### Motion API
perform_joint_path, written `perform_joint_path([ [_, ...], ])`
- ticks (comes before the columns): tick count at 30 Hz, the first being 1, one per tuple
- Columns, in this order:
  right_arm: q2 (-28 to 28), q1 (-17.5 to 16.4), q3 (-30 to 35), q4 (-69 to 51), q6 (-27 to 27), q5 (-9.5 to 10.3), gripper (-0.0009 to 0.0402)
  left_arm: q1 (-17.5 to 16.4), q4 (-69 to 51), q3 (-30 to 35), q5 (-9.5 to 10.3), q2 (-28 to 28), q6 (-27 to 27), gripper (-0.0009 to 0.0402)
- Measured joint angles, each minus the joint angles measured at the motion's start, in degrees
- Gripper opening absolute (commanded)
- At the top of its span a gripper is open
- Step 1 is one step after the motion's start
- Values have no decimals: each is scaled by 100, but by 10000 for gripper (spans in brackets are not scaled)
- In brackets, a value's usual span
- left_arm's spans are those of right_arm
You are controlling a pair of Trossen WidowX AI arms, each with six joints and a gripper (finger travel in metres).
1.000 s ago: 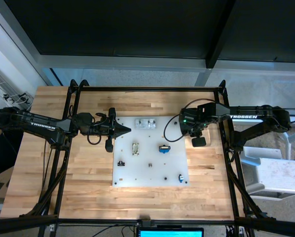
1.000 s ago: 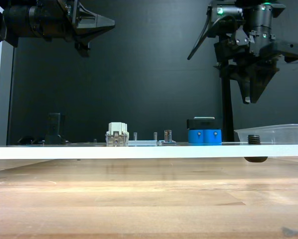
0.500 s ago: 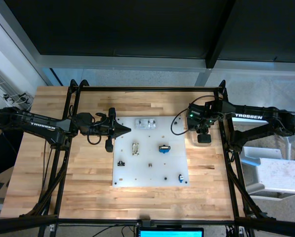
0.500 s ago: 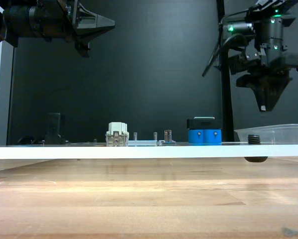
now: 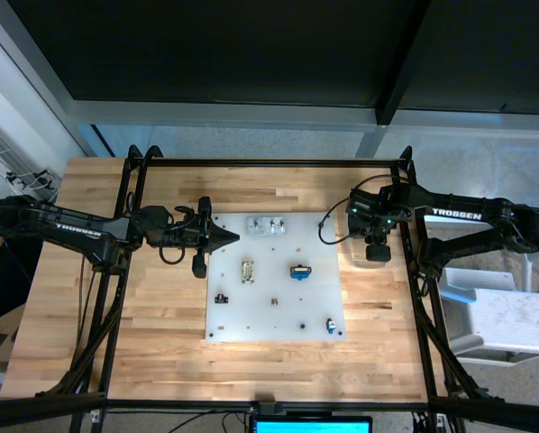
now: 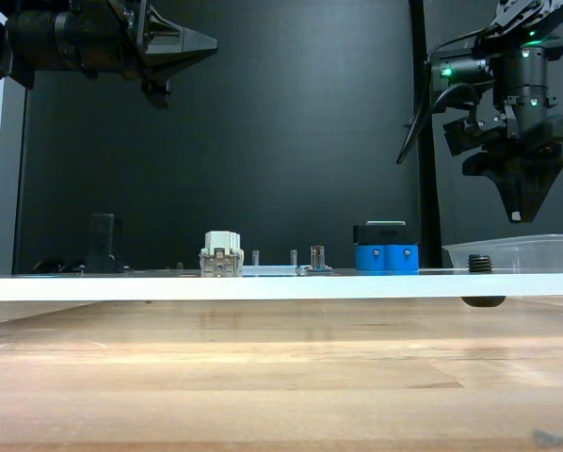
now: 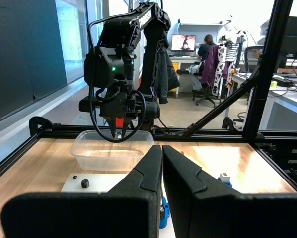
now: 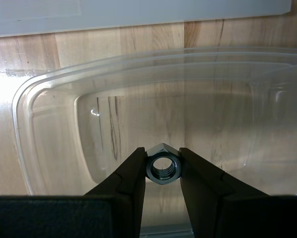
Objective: Unfasten the M12 fastener and place in the container
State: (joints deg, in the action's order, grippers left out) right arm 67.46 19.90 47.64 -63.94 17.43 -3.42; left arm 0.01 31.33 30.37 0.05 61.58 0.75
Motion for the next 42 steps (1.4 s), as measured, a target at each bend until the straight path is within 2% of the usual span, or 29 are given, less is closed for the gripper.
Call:
perform_joint_path([
  [10,0,0,2,-96,-17,0,160,0,0,-2,0,0,0,0],
  [17,0,2,4,-96,-48,-9,219,0,-2,0,0,0,0,0],
  [22,0,0,4,-96,-57,-22,229,0,0,-2,0,0,2,0],
  [42,0,0,9,-173,-52,-20,208,0,0,-2,0,0,2,0],
])
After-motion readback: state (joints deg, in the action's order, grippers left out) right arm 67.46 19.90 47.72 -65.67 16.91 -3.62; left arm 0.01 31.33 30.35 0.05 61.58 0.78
